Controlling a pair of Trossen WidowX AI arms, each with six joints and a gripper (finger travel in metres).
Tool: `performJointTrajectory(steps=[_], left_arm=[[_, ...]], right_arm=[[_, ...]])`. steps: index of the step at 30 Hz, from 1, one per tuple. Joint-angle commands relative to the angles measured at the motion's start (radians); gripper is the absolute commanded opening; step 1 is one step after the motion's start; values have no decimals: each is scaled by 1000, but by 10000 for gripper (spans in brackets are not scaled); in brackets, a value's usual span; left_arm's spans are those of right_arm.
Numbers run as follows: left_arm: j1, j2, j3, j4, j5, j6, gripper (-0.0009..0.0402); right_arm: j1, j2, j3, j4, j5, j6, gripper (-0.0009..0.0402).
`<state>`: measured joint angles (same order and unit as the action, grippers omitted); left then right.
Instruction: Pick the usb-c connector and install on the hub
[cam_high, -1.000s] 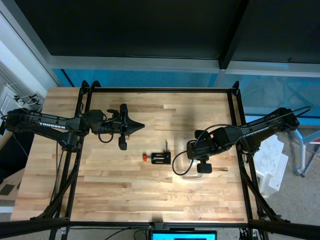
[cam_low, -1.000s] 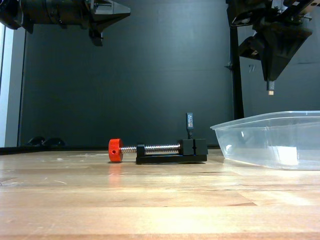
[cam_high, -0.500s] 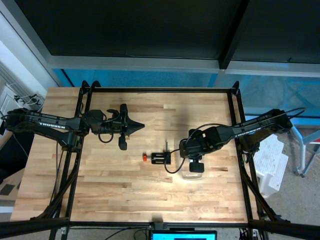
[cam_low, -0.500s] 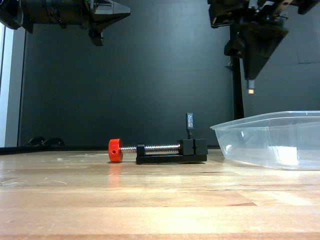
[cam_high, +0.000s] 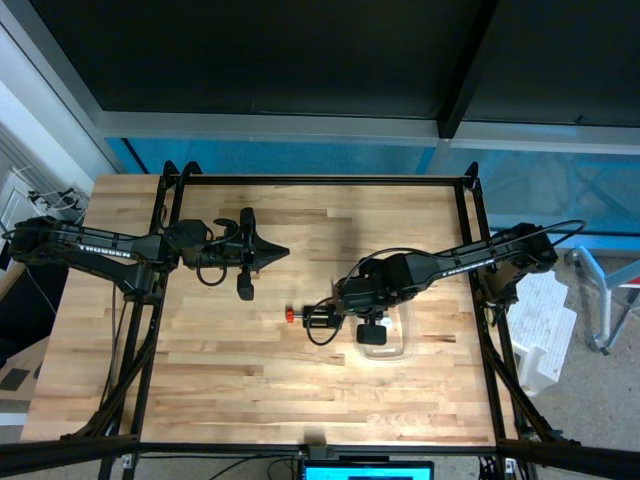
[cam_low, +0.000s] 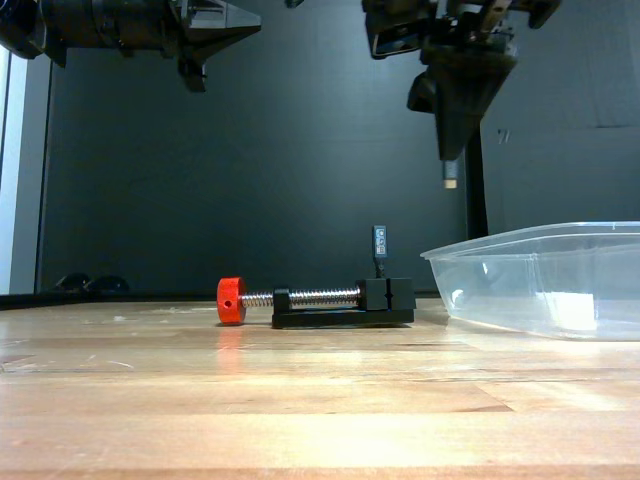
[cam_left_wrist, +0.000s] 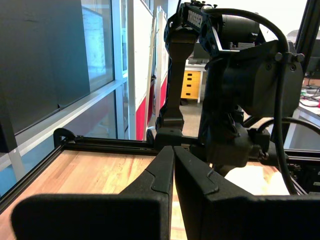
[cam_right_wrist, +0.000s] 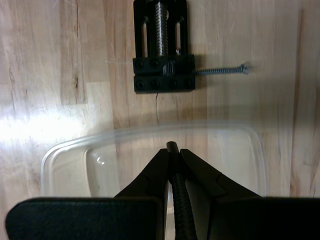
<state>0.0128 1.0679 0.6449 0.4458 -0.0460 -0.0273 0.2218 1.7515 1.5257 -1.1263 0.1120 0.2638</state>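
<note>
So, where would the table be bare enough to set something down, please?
Bare: the table's near strip before the hub and tray, and the left side below the raised left claw. Crowded: the middle, where the right claw holds the connector above them.

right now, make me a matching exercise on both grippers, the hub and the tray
1 left gripper
2 right gripper
3 hub
4 clear tray

A on the table, orange-red end
B shut on the usb-c connector, in the air near the hub
C on the table, see-through
D shut, empty, in the air at the left

Pairs: 1-D, 2-B, 3-A, 4-C
</note>
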Motion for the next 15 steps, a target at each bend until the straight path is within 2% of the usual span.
performJointTrajectory(steps=[1,15], left_arm=[[0,0,0,0,0,0,0],[0,0,0,0,0,0,0]], right_arm=[[-5,28,29,0,0,-32,0],[-26,153,166,-19,0,-64,0]])
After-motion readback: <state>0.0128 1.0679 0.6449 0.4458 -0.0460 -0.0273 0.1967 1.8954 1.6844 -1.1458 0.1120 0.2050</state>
